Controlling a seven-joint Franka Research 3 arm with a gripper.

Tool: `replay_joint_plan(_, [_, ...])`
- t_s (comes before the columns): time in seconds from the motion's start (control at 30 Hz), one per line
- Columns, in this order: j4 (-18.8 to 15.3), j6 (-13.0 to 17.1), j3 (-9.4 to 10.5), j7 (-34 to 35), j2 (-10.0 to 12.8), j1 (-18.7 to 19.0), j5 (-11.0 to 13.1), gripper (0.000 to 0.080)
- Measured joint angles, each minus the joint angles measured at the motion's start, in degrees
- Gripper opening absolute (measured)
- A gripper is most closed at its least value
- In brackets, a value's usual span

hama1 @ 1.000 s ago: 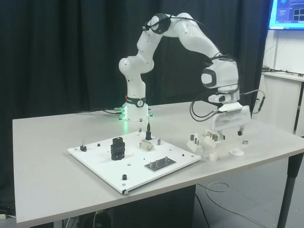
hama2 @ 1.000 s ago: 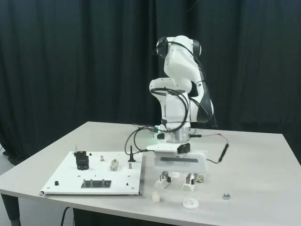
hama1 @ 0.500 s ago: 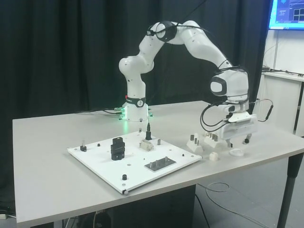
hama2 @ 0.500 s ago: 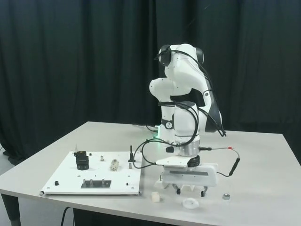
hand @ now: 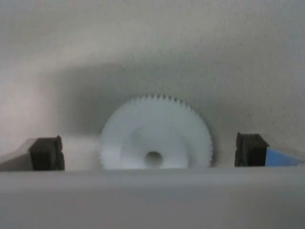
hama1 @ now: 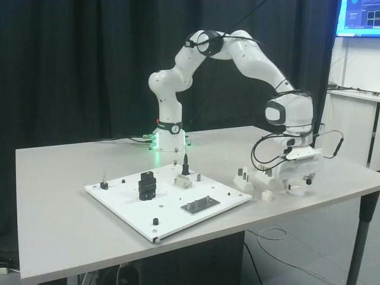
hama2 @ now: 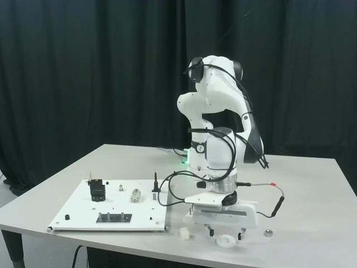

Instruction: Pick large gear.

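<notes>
The large gear (hand: 156,136) is a flat white toothed disc with a small centre hole, lying on the grey table. In the wrist view it sits between my two black fingertips (hand: 46,153), with a gap on each side. My gripper (hand: 148,151) is open and low, straddling the gear without touching it. In the first room view the gripper (hama1: 297,184) hangs just over the gear (hama1: 294,190) near the table's front right edge. The second room view shows the gear (hama2: 226,241) under the gripper (hama2: 225,233).
A white assembly board (hama1: 166,202) with black and grey parts lies to the left. White peg stands (hama1: 243,178) and a small white block (hama2: 183,234) sit close beside the gripper. A small grey ring (hama2: 268,233) lies on the other side. The table's front edge (hama2: 240,258) is near.
The arm swung from above the peg stands toward the table's front edge and came down, so the open fingers now straddle the gear at table height.
</notes>
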Motion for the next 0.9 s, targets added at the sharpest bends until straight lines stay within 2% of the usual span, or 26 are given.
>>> replay_joint_plan(0.33, [1.3,0.0,-0.06,0.0,1.6,-0.1,0.1,0.0800])
replay_joint_plan(0.9, [2.3,-0.8,-0.22,0.0,2.6,-0.1,0.2,0.0800])
